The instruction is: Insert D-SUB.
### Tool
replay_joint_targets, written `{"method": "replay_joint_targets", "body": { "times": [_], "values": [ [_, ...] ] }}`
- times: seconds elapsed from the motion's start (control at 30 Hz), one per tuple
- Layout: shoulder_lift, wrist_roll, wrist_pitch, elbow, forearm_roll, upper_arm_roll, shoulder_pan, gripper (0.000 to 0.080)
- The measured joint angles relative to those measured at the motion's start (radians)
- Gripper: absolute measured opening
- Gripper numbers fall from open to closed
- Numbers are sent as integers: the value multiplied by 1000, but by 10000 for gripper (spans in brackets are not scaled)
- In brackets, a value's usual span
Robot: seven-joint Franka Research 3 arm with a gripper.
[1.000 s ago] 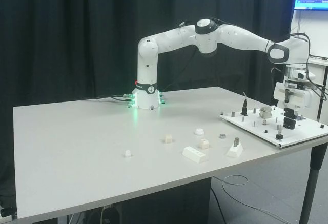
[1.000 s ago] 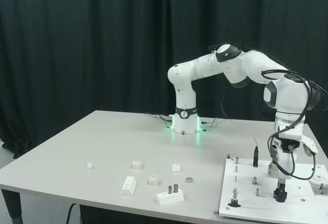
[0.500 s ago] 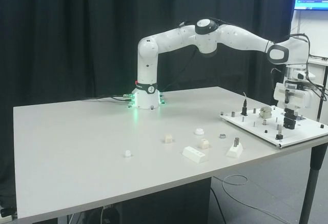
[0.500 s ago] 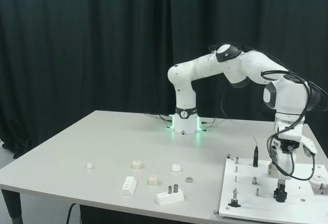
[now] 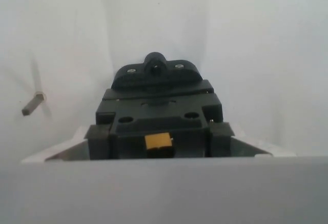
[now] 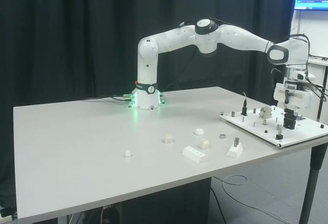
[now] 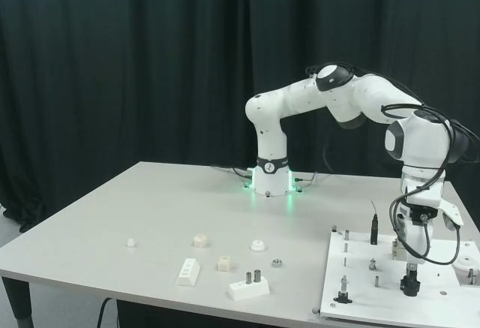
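Inspecting the white board [image 7: 390, 298], we are finding the black D-SUB [image 5: 156, 112] sitting low on it beneath the gripper [image 7: 409, 271]. We cannot tell the grip state; we are judging seating unconfirmed, insertion possibly incomplete.

The white arm [image 6: 205, 34] reaches from its green-lit base [image 6: 146, 100] across the grey desk [image 6: 77, 137] to hang its claw [image 6: 289, 124] over the white board [image 6: 266, 126], with small white blocks [image 6: 195, 154] lying apart mid-desk.
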Motion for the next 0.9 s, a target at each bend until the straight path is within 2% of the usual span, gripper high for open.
{"method": "replay_joint_targets", "body": {
  "times": [0.57,0.6,0.73,0.77,0.9],
  "values": [
    [0,26,0,-3,0,2,5,385],
    [0,31,0,-3,1,2,6,727],
    [-3,51,-2,-3,1,2,10,727],
    [-4,54,-2,-3,1,2,11,782],
    [-12,60,-10,-3,1,2,13,782]
  ]
}}
